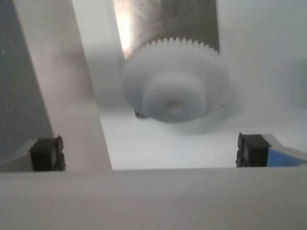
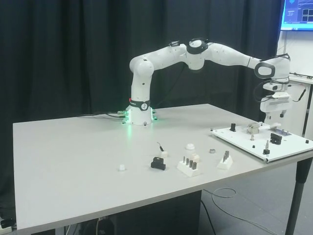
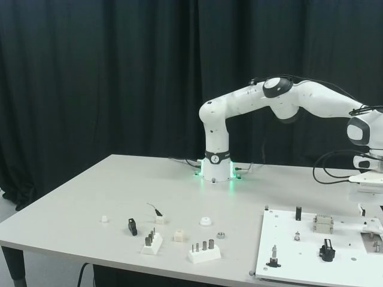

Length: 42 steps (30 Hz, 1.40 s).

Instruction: Pick large gear.

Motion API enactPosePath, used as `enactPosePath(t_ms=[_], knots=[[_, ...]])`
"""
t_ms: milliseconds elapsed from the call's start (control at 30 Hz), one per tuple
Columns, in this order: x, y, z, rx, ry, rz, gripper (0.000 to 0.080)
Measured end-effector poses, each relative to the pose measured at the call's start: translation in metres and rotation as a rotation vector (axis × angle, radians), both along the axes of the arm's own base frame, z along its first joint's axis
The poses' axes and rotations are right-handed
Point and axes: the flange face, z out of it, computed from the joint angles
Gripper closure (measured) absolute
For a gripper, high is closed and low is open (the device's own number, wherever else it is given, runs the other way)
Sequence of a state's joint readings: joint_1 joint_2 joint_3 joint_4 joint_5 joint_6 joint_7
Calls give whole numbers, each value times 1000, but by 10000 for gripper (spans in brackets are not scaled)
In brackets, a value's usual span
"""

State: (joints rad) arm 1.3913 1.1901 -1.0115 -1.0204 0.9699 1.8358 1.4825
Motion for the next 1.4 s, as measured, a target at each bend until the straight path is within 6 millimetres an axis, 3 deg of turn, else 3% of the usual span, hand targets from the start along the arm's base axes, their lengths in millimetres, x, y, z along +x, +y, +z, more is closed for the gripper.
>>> enactPosePath(t_ms=[533,1067,1400], knots=[[-12,15,-7,11,-50,2,3],[-43,41,-19,-32,-139,24,3],[-52,46,-23,-94,-200,34,3]])
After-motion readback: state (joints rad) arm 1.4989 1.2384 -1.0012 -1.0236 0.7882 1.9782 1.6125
